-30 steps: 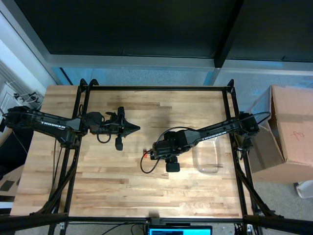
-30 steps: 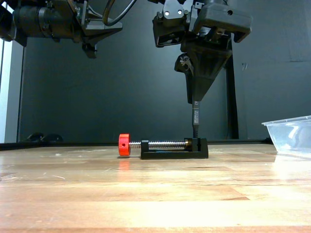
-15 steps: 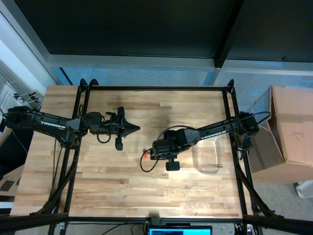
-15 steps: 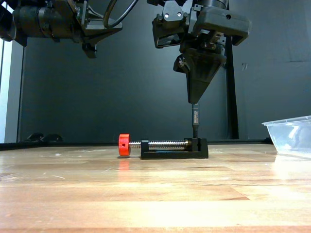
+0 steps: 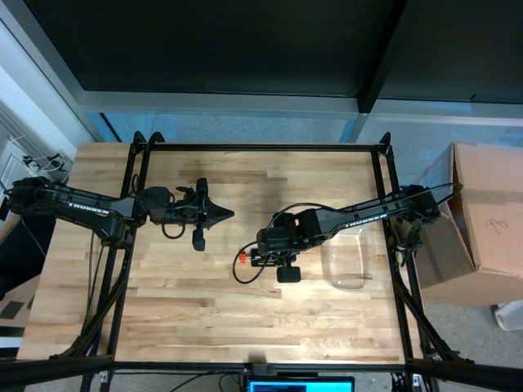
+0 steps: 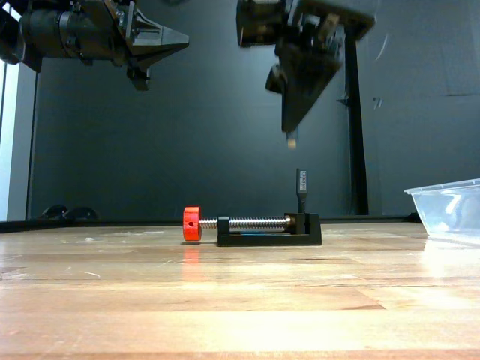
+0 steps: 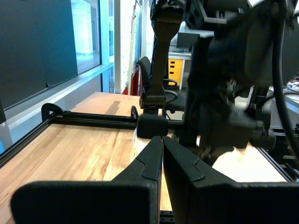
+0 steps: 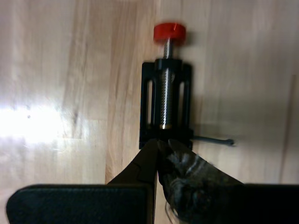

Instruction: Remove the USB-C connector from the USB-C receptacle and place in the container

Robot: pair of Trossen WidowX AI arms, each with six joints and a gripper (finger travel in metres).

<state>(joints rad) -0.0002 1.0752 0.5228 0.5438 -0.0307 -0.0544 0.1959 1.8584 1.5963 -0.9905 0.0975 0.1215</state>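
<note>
Your tabletop (image 5: 163, 310) is pale wood plank, with an arm reaching in from each side. Your left hand (image 5: 230, 215) hangs high over the left-centre of it, pointing toward the middle. Its fingers (image 7: 152, 158) are pressed together on nothing, well apart from everything else.

Your right hand (image 6: 289, 130) hangs tilted above the black screw vise (image 6: 266, 234), its fingers brought together to a point. The clear plastic container (image 6: 448, 210) sits on the tabletop to the right of the vise, apart from it. The vise's red knob (image 6: 192, 223) faces left.

At the vise's right end the USB-C receptacle (image 6: 301, 187) stands upright. The USB-C connector (image 6: 291, 140) is pinched in your right hand, clear above the receptacle. Only its small pale end shows below the fingertips.
</note>
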